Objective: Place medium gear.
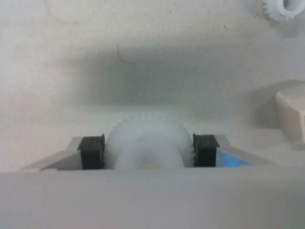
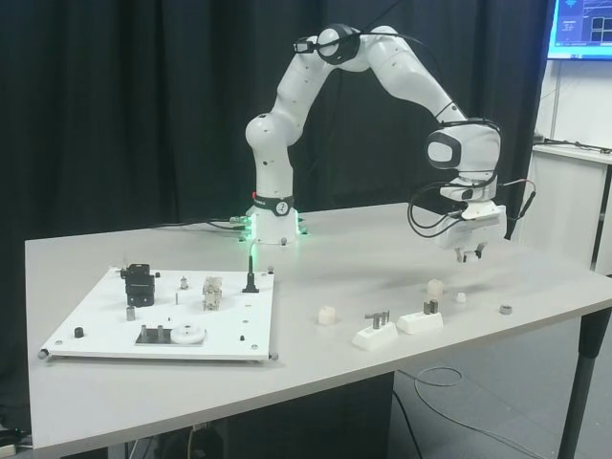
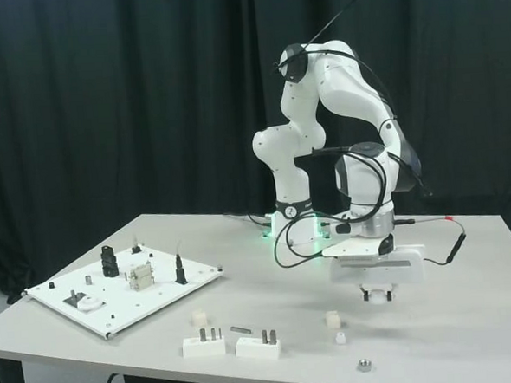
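Your gripper (image 1: 148, 151) pinches the white gear (image 1: 148, 143) between its black pads (image 1: 91, 152), held above the grey table (image 2: 382, 268), seemingly clear of it, right of the white board (image 2: 96, 320).

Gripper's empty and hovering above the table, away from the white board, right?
Not empty. The wrist view shows the gripper shut on a white gear, clamped between the black fingers. The rest holds: in the first room view it hovers above the grey table, away from the white board.
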`<state>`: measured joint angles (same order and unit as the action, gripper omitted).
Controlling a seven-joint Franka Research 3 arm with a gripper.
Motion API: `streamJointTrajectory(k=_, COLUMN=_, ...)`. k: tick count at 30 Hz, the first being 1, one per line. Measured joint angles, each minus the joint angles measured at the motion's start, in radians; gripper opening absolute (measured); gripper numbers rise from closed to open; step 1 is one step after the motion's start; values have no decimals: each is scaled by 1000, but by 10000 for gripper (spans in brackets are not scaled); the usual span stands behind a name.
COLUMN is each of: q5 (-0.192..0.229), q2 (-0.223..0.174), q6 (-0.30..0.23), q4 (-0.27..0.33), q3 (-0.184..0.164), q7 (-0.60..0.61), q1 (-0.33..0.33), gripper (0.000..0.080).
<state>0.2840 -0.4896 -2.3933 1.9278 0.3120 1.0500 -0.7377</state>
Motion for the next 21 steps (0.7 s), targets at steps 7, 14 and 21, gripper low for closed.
streamJointTrajectory(k=7, q5=-25, q2=0, q6=-1, q4=-8, q3=24, q7=-23, q1=1, gripper=396)
streamJointTrajectory(k=14, q5=-66, q2=0, q6=1, q4=-25, q3=69, q7=-60, q1=4, gripper=396)
streamJointTrajectory(k=21, q5=-94, q2=0, q6=17, q4=-46, q3=122, q7=-124, q1=19, gripper=396)
